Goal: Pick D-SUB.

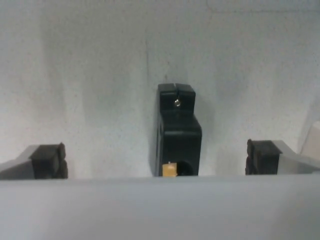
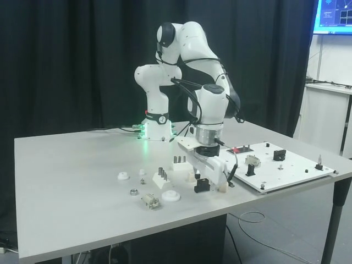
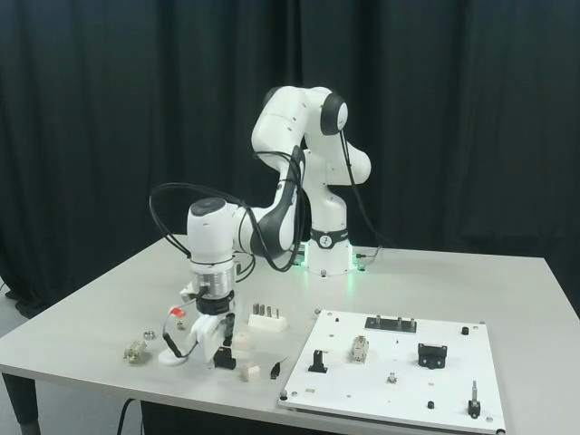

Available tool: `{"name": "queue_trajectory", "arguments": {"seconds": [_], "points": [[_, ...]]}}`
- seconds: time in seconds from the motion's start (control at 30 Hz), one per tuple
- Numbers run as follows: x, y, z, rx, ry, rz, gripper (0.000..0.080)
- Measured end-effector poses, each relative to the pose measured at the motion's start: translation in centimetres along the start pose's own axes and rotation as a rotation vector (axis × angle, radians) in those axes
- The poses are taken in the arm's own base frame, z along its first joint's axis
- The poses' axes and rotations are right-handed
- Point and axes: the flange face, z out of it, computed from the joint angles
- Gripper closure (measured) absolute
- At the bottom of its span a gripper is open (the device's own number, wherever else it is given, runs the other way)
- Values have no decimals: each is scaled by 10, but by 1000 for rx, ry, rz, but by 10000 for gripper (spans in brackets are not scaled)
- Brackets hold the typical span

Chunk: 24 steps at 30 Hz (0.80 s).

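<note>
D-SUB (image 2: pixel 150 201): small connector with a grey metal shell, lying flat on the grey table (image 2: pixel 66 181) near its front edge. Nothing touches it. In the second room view the D-SUB (image 3: pixel 136 351) sits outermost in the row of loose parts, well apart from the arm's end.

Around it: white ring (image 2: pixel 171 196) just beside, small nut (image 2: pixel 132 192) near, white disc (image 2: pixel 122 176) further back. White holder with upright pegs (image 2: pixel 163 179) behind the ring. Nothing lies over the connector; approach from above is unobstructed.

Gripper (image 2: pixel 212 184) not at the D-SUB. It hangs low over a black block (image 2: pixel 201 185), with the white ring between that spot and the connector. Wrist view: fingers spread wide, grasping nothing, black fingertips (image 1: pixel 47 161) well apart on either side of the black block (image 1: pixel 177 135), which stands on the table between them untouched.

White board (image 2: pixel 286 165) with mounted fittings lies beyond the gripper, on the far side from the D-SUB. Green light at the arm's base (image 2: pixel 144 130).
</note>
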Motion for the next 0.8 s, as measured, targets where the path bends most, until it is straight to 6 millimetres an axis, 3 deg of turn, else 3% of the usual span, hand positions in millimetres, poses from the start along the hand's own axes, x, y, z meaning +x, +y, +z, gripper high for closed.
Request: {"name": "queue_trajectory", "arguments": {"seconds": [0.1,0.13,0.5,0.53,0.67,0.7,0.8], "points": [[1,0,3,-1,2,0,3],[1,0,4,-1,3,1,130],[3,-2,10,11,6,3,130],[3,-2,10,11,6,3,504],[3,-2,11,13,5,4,504],[3,-2,11,14,5,4,649],[3,-2,10,18,3,4,649]]}}
